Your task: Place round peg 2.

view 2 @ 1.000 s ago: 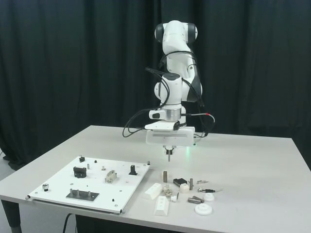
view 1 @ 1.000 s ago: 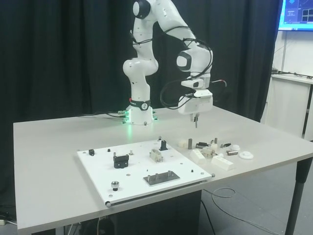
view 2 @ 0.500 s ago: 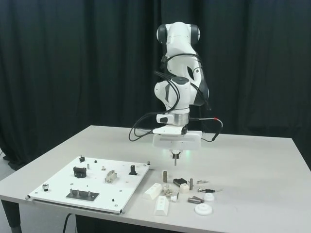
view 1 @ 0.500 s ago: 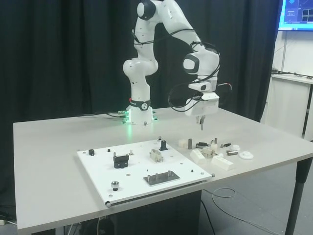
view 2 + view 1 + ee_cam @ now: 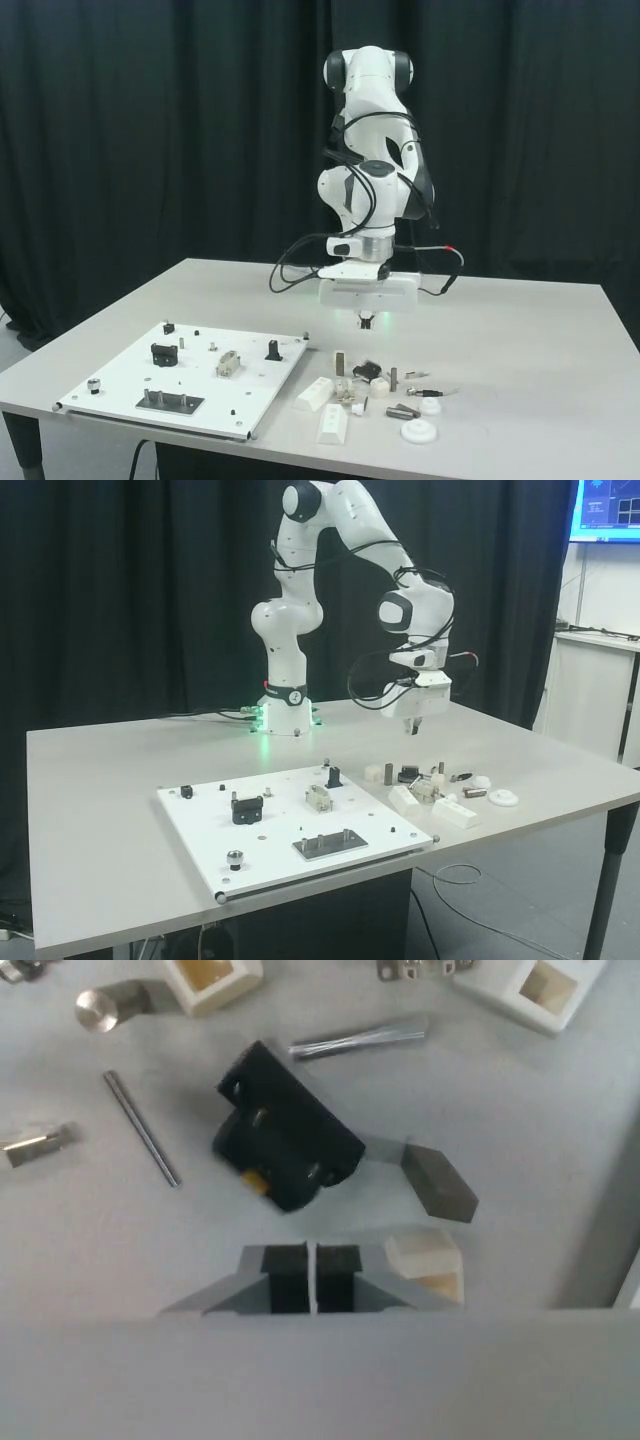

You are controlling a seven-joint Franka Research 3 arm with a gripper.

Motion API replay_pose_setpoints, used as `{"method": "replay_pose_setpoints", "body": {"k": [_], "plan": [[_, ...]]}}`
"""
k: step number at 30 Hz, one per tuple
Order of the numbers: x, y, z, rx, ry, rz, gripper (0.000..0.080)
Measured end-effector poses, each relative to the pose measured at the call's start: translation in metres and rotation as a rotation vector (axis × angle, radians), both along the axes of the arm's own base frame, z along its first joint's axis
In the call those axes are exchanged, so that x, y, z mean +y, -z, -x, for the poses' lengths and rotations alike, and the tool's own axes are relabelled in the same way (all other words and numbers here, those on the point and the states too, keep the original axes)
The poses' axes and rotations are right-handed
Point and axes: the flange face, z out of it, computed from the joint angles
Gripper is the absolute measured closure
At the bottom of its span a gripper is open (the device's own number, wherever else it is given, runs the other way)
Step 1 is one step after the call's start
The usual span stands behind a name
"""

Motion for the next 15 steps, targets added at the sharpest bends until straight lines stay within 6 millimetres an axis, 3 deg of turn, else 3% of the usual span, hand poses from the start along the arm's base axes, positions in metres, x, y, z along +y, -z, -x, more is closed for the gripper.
{"method": "replay_pose_setpoints", "body": {"k": [5,6,15], "plan": [[0.0027,-0.0008,-0.0013,0.001,-0.005,0.001,0.0727],[0.0031,-0.0009,-0.0015,0.001,-0.005,0.001,0.0799],[0.0062,-0.0027,-0.003,0.008,-0.01,0.003,0.0802]]}}
